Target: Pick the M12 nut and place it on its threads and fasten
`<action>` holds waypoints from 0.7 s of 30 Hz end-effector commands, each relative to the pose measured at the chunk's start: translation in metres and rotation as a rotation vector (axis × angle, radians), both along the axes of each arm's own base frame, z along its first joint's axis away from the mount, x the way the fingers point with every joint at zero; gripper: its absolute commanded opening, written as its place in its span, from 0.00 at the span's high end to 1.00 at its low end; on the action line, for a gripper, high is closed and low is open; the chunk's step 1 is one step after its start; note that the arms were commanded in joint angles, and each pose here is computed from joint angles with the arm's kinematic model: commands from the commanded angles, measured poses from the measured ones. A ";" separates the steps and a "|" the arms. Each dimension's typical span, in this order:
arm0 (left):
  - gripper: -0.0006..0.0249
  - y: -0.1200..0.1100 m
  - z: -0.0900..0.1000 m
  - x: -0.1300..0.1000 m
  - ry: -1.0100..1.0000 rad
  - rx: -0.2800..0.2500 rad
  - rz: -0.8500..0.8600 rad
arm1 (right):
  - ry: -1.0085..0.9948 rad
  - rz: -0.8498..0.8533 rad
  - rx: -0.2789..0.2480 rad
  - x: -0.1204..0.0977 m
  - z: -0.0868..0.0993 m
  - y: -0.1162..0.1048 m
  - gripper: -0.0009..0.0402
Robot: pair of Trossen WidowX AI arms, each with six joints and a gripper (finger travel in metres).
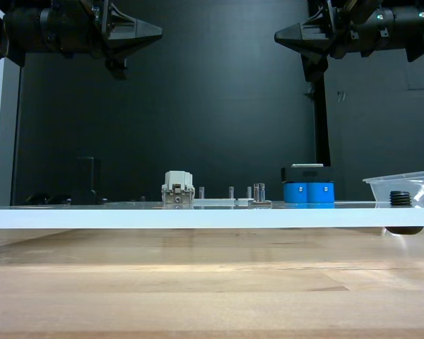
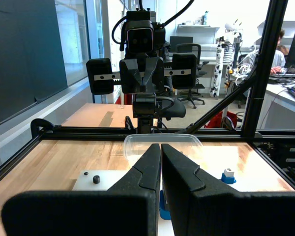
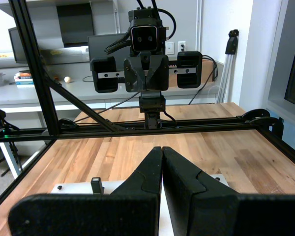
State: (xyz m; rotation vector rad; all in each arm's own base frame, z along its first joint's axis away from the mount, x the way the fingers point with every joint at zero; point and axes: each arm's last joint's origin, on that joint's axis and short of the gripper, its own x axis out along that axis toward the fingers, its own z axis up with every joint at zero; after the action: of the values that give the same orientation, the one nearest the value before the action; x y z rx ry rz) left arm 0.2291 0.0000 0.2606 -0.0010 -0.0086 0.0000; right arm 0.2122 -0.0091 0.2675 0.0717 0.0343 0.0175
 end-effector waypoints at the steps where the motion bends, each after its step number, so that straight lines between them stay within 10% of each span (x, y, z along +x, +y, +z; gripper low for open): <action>1: 0.98 0.000 0.000 0.000 0.000 0.000 0.000 | 0.000 0.000 0.000 0.000 0.000 0.000 0.98; 21: 0.98 0.000 0.000 0.000 0.000 0.000 0.000 | 0.018 0.003 0.002 -0.001 0.000 0.000 0.98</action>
State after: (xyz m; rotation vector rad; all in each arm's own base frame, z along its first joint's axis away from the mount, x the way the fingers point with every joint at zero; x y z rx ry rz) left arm 0.2291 0.0000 0.2606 -0.0010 -0.0082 0.0000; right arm 0.2121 -0.0091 0.2675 0.0752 0.0359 0.0182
